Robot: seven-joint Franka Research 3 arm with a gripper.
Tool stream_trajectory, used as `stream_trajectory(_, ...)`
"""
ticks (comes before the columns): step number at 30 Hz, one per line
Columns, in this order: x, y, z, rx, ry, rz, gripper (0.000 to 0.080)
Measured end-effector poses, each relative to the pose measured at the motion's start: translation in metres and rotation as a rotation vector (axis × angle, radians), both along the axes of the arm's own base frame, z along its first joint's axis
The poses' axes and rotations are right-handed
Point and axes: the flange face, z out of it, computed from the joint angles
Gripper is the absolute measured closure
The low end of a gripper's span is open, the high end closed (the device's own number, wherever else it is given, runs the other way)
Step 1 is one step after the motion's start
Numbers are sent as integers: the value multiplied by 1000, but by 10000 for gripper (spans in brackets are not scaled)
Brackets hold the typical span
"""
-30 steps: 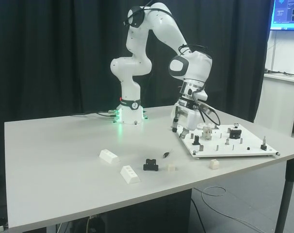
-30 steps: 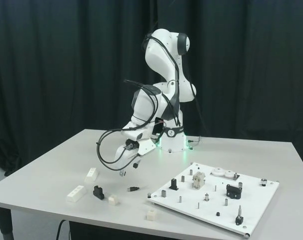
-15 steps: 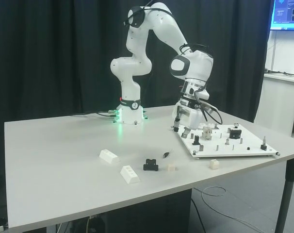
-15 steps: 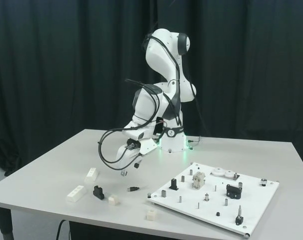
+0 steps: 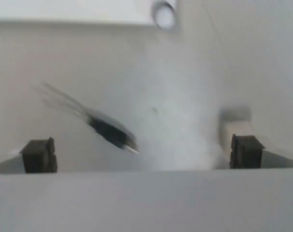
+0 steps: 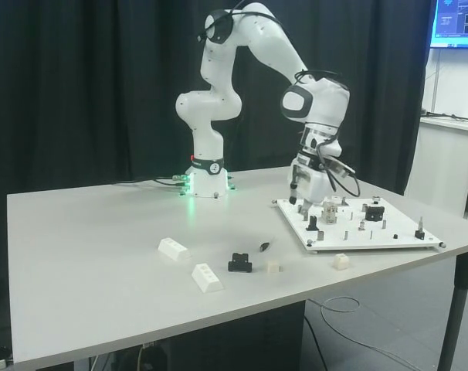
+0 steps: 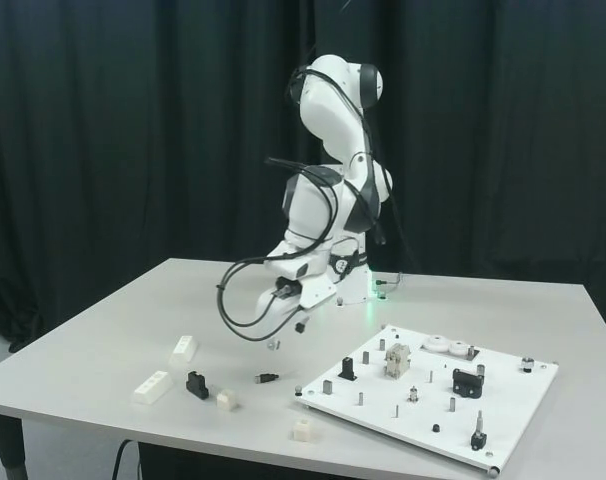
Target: Remove waterproof.
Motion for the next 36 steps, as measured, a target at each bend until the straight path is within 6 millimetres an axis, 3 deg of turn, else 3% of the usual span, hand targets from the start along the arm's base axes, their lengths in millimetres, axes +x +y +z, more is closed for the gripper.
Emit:
stream_trajectory(9,-21,41,9,36,69,-51,3)
stream_trajectory(26,-81,113,19,39,99,-234,3)
stream_trajectory(36,-109,154,21,48,108,-163,3)
